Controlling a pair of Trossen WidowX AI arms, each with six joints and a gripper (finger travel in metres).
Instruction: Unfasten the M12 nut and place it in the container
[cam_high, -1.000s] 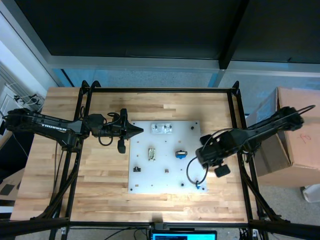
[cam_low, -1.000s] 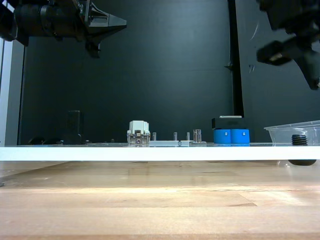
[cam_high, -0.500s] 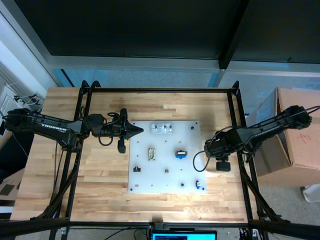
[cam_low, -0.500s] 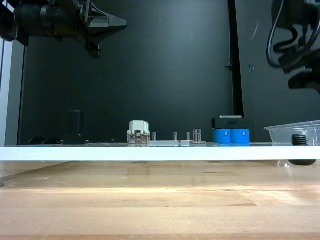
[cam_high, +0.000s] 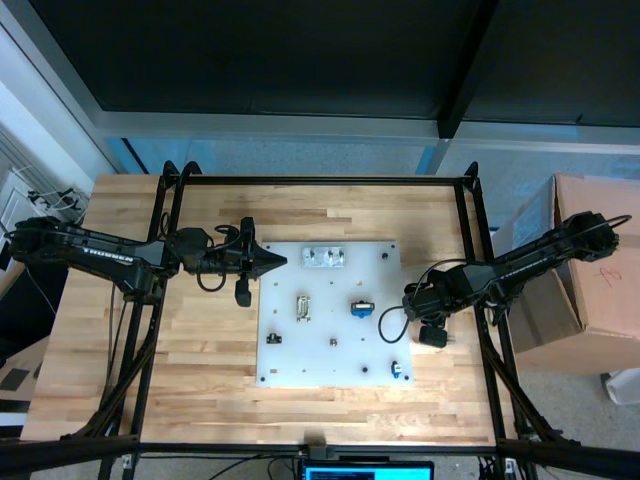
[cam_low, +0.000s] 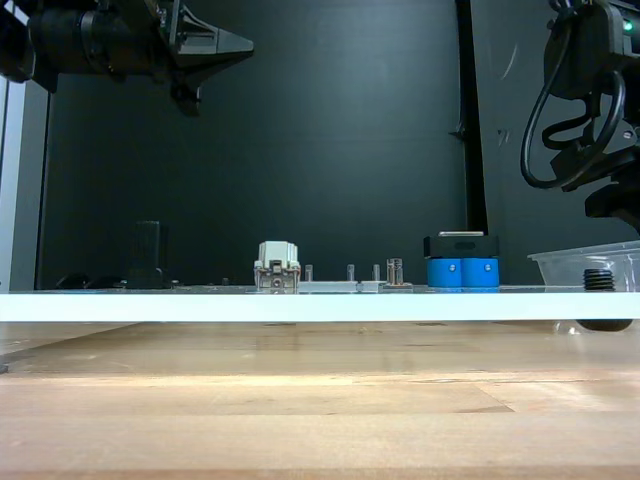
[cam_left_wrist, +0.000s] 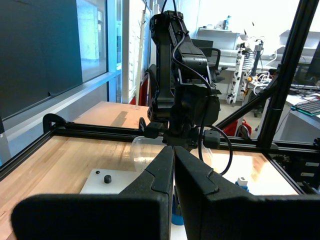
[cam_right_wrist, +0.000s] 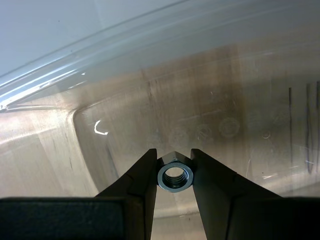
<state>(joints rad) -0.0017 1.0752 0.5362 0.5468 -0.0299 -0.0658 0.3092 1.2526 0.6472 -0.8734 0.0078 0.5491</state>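
Two end effectors are recorded over a white board (cam_high: 320, 345) set on the wooden worktop (cam_high: 190, 380).

The left end effector (cam_left_wrist: 173, 150) is held high above the board's far left edge and is pointed inward. Its fingers (cam_left_wrist: 159, 172) are pressed together along a thin seam, and nothing is gripped between them.

The right end effector (cam_right_wrist: 174, 152) is positioned off the board's right edge, over the clear container (cam_right_wrist: 120, 47). The M12 nut (cam_right_wrist: 175, 177) is seen between its two fingertips, which are in contact with the nut on both sides, so the nut is judged to be grasped. The nut's bore is turned towards the wrist camera. The container's floor and rim are seen directly behind it; whether the nut touches the floor cannot be told.

The black stud (cam_low: 598, 280) is shown in the low view with its ribs bare, in front of the container's wall (cam_low: 565, 262). The nut is therefore noted as clear of its stud.

A blue block (cam_low: 462, 272) and a pale grey connector (cam_low: 277, 268) are also noted on the board.
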